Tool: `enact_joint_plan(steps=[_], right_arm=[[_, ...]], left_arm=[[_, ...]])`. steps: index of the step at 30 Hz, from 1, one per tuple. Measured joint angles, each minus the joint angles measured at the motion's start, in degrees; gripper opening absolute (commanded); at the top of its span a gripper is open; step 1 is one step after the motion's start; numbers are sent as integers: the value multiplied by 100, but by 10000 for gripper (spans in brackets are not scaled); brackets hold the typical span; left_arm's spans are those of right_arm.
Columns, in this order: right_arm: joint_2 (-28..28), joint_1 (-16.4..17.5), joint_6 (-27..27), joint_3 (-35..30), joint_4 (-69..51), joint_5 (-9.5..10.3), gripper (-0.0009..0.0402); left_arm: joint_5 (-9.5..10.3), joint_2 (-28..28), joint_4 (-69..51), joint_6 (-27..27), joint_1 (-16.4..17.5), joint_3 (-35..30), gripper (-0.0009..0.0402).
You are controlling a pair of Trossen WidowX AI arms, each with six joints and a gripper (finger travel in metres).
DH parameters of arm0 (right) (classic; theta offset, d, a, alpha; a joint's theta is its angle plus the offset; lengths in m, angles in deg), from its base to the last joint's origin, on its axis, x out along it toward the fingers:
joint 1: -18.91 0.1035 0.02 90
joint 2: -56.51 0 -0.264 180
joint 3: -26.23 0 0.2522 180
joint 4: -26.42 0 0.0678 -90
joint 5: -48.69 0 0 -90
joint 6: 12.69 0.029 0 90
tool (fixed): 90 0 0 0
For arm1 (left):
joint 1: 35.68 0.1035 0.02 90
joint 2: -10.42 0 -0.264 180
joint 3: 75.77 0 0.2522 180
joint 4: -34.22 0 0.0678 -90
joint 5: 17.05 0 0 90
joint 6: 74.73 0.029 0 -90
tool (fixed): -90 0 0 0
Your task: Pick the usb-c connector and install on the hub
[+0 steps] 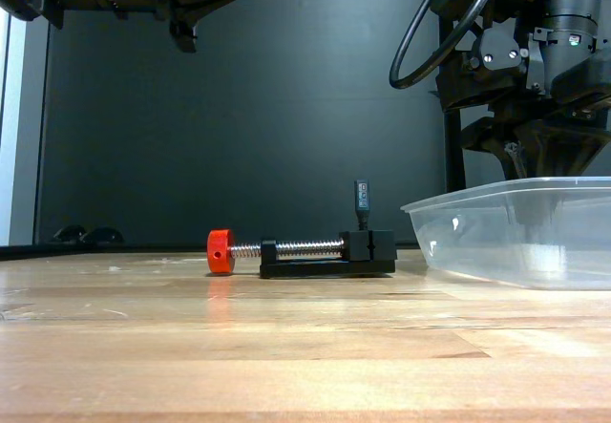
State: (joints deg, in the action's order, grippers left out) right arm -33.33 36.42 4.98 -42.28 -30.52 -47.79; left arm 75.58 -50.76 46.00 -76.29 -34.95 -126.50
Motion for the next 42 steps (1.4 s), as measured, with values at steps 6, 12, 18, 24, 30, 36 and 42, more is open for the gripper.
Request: enact_joint_plan(steps=[6, 12, 18, 24, 30, 36, 42], right_arm=[[2, 0, 0, -2, -2, 0, 26], [9, -2, -2, -2, -2, 0, 6], [13, -2, -17, -2, -2, 0, 2], [125, -2, -20, -13, -9, 0, 2], [376, -7, -17, -155, -304, 0, 2], [599, -17, -17, -417, -702, 0, 2], [800, -28, -17, -713, -1069, 2, 2]], left_arm=[[0, 0, -2, 0, 0, 0, 0], [0, -2, -2, 2, 0, 2, 0], [0, 0, -2, 2, 0, 2, 0], [0, 0, 0, 0, 0, 0, 0], [0, 0, 0, 0, 0, 2, 0], [0, 0, 0, 0, 0, 2, 0], [0, 0, 0, 0, 0, 2, 0]])
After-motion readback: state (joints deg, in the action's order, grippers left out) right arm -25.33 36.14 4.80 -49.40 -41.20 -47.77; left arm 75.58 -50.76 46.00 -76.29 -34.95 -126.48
